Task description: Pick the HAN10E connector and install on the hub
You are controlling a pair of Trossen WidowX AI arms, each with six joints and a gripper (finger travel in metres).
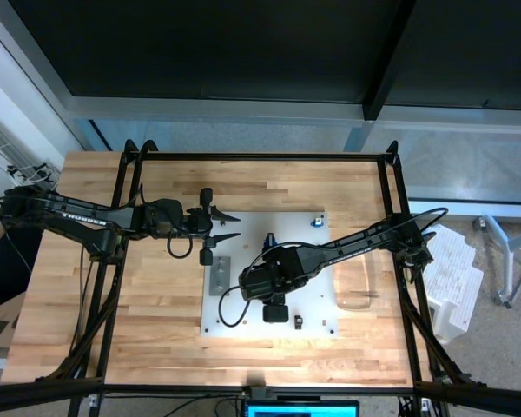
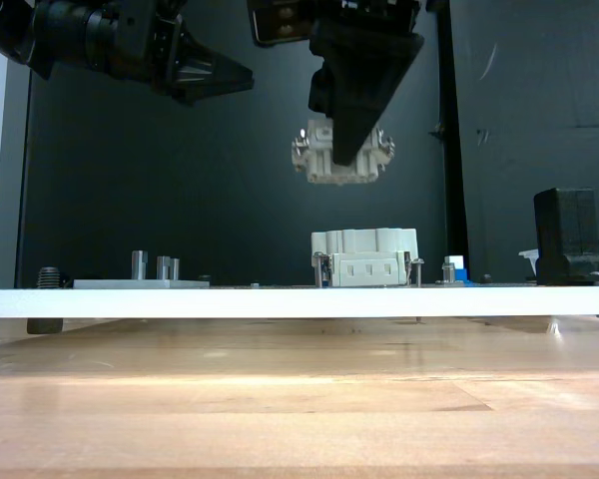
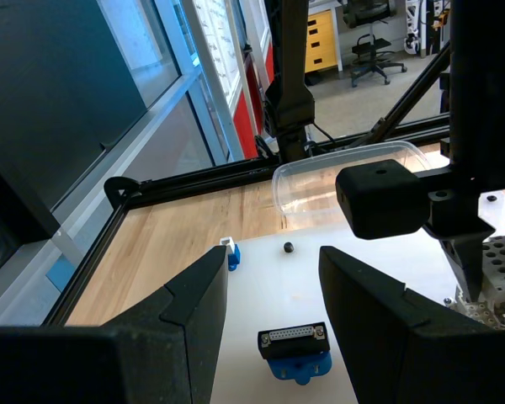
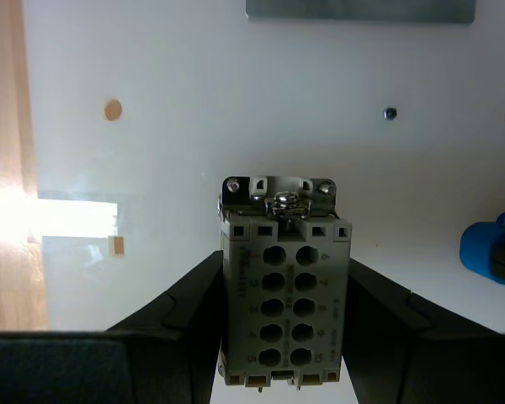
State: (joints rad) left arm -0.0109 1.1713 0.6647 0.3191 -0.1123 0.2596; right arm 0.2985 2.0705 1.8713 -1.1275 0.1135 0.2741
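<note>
While the right gripper [image 2: 351, 125] is hanging over the white board [image 1: 317, 278], it is clamping the HAN10E connector [image 4: 284, 278] between its two black fingers [image 4: 177, 320], one pad on each long side.

Connector: pale grey-white plastic block, rectangular, presenting ten round sockets in two columns of five. A bright metal bracket with a screw head is sitting at its far end. Tiny moulded marks are running beside the sockets (too small to read).

Straight below this gripper, the hub [image 2: 364, 257] is standing on the board. It is squat and boxy, showing a beige insert with a ribbed side and thin metal posts at its corners. A clear gap of air is separating connector and hub, so they are not touching.

Beside the right gripper, toward the left arm, a matte grey metal block [image 1: 217, 278] is lying flat on the board. On the opposite side, and lower than the gripper, a chunky black part [image 2: 569, 239] is standing on the board.

The left gripper [image 1: 234, 225] is hovering off to the side of the right one, raised above the board, its fingers spread wide and gripping nothing. Beyond its fingertips are lying:
- a blue holder carrying a black multi-pin plug [image 3: 295, 347]
- a small blue-and-white piece [image 3: 231, 252]
- a tiny black knob [image 3: 288, 247]
- a clear plastic tub [image 3: 353, 172] with rounded corners, resting on the wooden table [image 3: 177, 244]

White lettering is showing on the left arm's link, but I cannot make it out.
</note>
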